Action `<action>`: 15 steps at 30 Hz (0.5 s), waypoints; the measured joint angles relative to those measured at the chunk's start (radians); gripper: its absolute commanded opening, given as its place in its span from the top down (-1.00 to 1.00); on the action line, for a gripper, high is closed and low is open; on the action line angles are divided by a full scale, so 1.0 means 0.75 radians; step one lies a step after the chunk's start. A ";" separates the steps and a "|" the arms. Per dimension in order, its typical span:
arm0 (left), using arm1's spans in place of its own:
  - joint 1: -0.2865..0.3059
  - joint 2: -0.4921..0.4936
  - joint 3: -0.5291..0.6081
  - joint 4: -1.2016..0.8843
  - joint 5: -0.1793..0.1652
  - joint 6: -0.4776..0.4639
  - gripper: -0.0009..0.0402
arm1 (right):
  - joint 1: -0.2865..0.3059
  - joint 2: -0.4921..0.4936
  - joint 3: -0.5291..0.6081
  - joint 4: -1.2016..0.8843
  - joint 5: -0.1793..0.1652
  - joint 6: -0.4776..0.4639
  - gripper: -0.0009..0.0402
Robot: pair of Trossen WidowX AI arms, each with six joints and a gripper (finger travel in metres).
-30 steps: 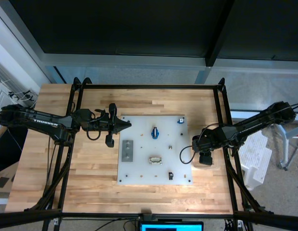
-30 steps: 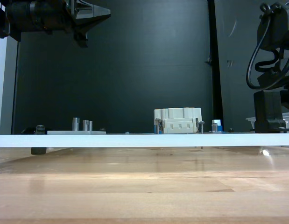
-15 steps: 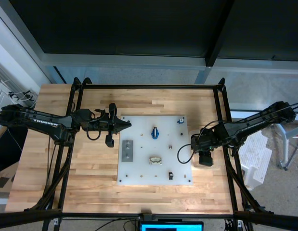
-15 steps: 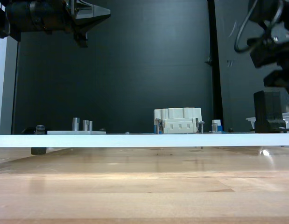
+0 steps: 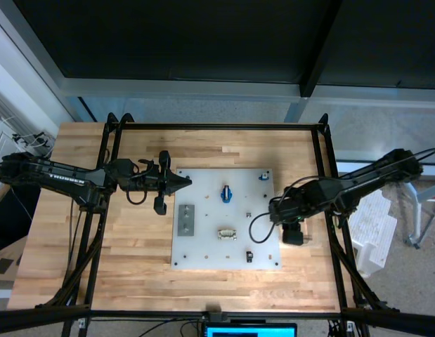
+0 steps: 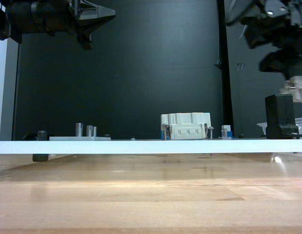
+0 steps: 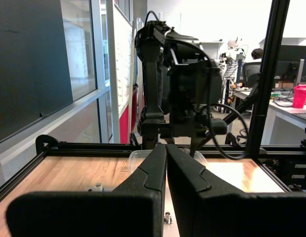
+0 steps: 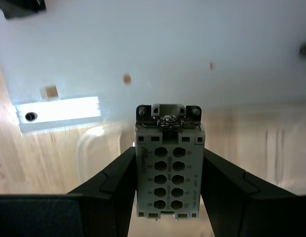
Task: Pick the HAN10E connector and install on the hub
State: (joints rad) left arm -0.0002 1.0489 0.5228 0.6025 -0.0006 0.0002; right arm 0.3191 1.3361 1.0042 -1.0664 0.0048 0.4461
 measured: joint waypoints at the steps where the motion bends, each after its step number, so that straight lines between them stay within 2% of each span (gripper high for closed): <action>1: 0.000 0.000 0.000 0.000 0.000 0.000 0.96 | 0.001 0.033 0.027 0.002 0.017 -0.010 0.84; 3: 0.000 0.000 0.000 0.000 -0.001 0.000 0.96 | 0.001 0.104 0.086 -0.001 0.041 -0.020 0.84; 12: 0.000 0.000 -0.001 0.000 -0.001 0.000 0.96 | 0.000 0.399 0.384 -0.001 0.047 -0.093 0.84; 15: 0.000 0.000 -0.001 0.000 -0.001 -0.001 0.96 | -0.001 0.476 0.476 -0.006 0.075 -0.119 0.84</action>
